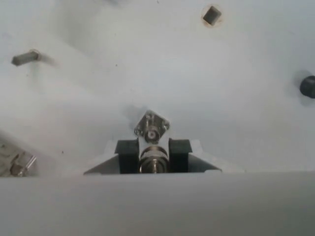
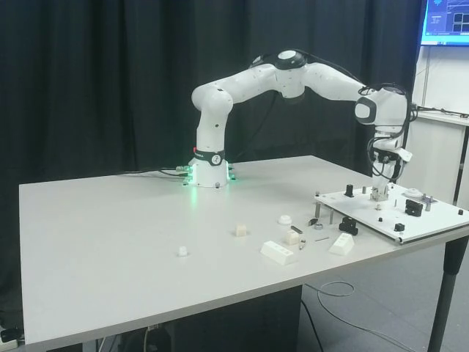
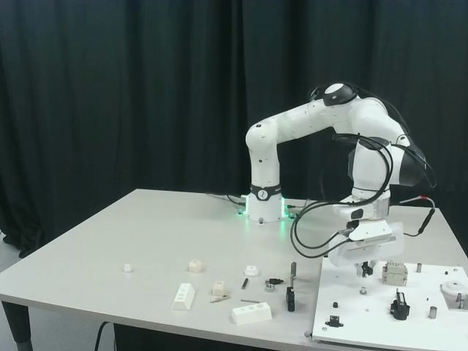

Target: Place BNC.

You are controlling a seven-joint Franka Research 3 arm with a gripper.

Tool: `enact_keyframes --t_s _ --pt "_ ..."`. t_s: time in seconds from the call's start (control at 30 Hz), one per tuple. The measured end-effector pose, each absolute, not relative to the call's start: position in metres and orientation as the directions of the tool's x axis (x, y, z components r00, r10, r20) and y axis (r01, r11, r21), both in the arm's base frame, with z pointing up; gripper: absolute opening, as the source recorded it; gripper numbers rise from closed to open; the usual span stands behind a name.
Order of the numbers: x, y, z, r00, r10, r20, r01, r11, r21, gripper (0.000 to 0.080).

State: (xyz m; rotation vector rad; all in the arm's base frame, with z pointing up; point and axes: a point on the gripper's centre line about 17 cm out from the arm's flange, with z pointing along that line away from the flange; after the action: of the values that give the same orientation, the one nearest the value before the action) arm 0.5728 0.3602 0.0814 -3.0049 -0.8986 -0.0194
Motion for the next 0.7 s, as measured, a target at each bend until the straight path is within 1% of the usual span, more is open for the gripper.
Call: enact_keyframes --t_s 0.23,0.7 --pt "0.5728 0.3594 0.0828 0.838 0.545 0.012 0.546 -0.838 -0.002 0.0121" --pt "0.5734 0.3588 0.0786 0.839 0.543 0.012 0.543 -0.84 0.003 0.0121"
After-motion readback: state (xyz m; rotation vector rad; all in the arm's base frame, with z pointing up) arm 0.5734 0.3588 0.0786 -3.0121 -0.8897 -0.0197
